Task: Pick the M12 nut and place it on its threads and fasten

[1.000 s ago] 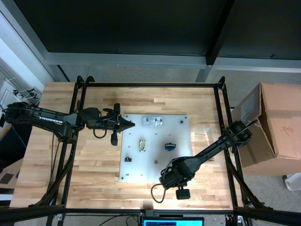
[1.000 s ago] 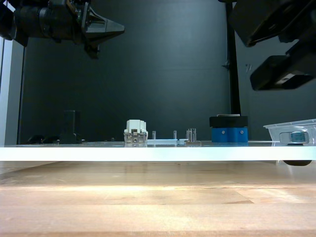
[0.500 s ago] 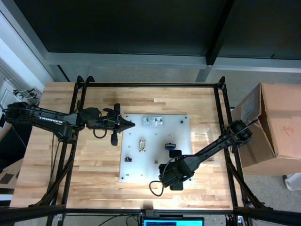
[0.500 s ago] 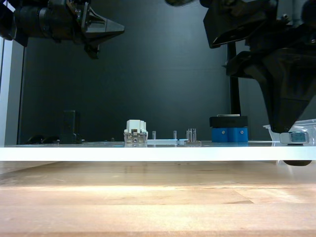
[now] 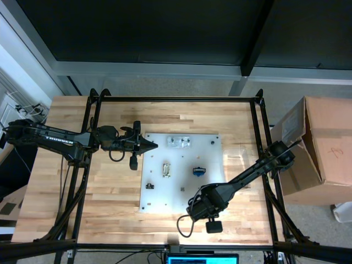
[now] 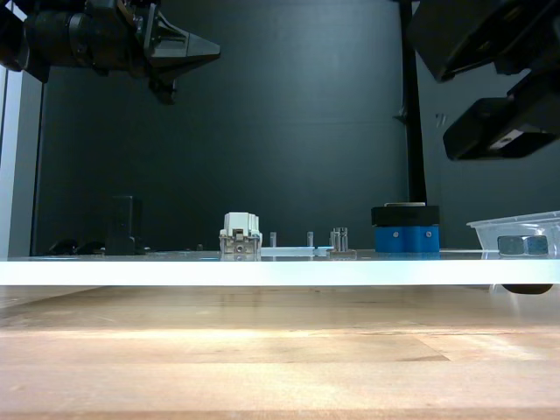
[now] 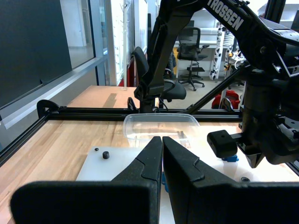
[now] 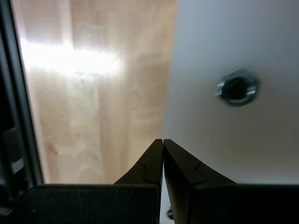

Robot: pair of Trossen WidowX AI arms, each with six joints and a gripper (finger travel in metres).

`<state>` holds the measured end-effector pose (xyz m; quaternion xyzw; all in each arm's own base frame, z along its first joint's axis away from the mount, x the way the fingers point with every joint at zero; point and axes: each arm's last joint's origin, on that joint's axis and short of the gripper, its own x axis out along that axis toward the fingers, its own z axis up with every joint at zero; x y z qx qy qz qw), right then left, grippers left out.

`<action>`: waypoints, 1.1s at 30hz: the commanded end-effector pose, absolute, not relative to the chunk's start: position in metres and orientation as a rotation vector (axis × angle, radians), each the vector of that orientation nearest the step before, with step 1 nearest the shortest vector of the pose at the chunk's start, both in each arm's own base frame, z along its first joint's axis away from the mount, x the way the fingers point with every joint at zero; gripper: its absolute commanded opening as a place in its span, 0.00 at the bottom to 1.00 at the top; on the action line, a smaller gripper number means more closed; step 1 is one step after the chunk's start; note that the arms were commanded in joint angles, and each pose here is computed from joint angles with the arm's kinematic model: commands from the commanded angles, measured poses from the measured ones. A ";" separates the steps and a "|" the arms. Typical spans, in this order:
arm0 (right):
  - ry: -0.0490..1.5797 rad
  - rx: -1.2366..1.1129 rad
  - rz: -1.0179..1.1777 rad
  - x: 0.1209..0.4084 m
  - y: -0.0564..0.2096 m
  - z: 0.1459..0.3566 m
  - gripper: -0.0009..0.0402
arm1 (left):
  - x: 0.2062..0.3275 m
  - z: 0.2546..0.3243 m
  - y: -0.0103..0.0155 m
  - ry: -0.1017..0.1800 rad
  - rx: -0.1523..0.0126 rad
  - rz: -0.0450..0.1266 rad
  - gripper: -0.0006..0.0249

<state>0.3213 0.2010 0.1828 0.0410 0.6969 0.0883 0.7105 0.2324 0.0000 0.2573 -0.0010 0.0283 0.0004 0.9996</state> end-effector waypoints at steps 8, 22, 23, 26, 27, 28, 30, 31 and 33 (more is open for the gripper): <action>1.463 -0.009 0.031 0.323 0.194 0.186 0.02 | 0.232 0.2573 0.0001 0.057 -0.002 0.001 0.02; 1.392 -0.013 -0.056 0.328 0.194 0.183 0.02 | 0.232 0.2568 0.0000 0.061 -0.001 0.000 0.02; 1.401 -0.006 -0.036 0.328 0.195 0.183 0.02 | 0.232 0.2568 0.0000 0.061 -0.002 0.000 0.02; 1.444 0.011 0.078 0.327 0.198 0.182 0.02 | 0.232 0.2568 0.0000 0.062 -0.002 0.000 0.02; 1.462 0.022 0.117 0.327 0.199 0.182 0.02 | 0.232 0.2568 0.0000 0.062 -0.002 0.000 0.02; 1.476 0.038 0.144 0.326 0.200 0.182 0.02 | 0.232 0.2568 0.0001 0.062 -0.002 0.001 0.02; 1.492 0.051 0.159 0.325 0.200 0.182 0.02 | 0.232 0.2568 0.0000 0.062 -0.002 0.000 0.02; 1.494 0.049 0.157 0.324 0.200 0.183 0.02 | 0.232 0.2567 0.0000 0.062 -0.002 0.000 0.03; 1.498 0.048 0.154 0.324 0.199 0.185 0.02 | 0.232 0.2565 0.0000 0.065 -0.002 0.000 0.02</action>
